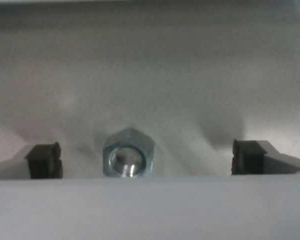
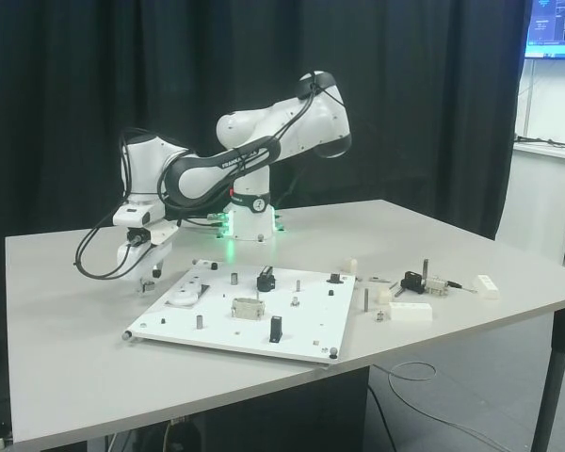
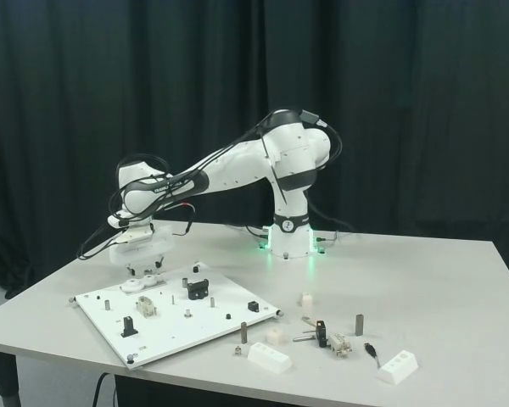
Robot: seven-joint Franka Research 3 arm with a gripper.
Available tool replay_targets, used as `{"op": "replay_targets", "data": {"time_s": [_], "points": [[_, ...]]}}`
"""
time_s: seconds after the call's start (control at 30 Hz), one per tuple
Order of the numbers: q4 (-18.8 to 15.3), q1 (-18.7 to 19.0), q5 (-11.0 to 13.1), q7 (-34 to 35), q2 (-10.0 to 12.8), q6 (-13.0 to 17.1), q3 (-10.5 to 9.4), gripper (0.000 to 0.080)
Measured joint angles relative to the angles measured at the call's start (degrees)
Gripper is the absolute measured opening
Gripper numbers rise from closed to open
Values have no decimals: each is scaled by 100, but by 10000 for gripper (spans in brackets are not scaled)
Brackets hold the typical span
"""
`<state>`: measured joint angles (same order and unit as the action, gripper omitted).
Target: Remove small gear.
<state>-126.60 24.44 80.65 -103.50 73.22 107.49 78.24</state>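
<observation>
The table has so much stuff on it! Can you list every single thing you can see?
Board: one, white, lying on the table in front of the arm, with small black and grey parts standing on it.
Nut: one, grey, on the table between the tool's fingertips.
Blocks: two long ones, white, on the table beside the board; the other.
Loose small parts: several, black and grey, beside the board.
Table: one, grey.
Curtain: black, behind.
Arm: one, white.
Tool: one, open, black fingertips, low over the table by the board's edge.
</observation>
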Motion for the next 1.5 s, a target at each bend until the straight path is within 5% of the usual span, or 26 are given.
{"op": "replay_targets", "data": {"time_s": [0.03, 0.07, 0.3, 1.1, 1.5], "points": [[9, -5, -24, 9, -14, -2, 0, 558], [16, -8, -43, 17, -30, -3, 0, 748], [28, -12, -92, 28, -112, -6, 13, 789], [152, -12, -219, 352, -117, -161, 130, 800], [309, -10, -277, 1098, -117, -451, 279, 800]]}}
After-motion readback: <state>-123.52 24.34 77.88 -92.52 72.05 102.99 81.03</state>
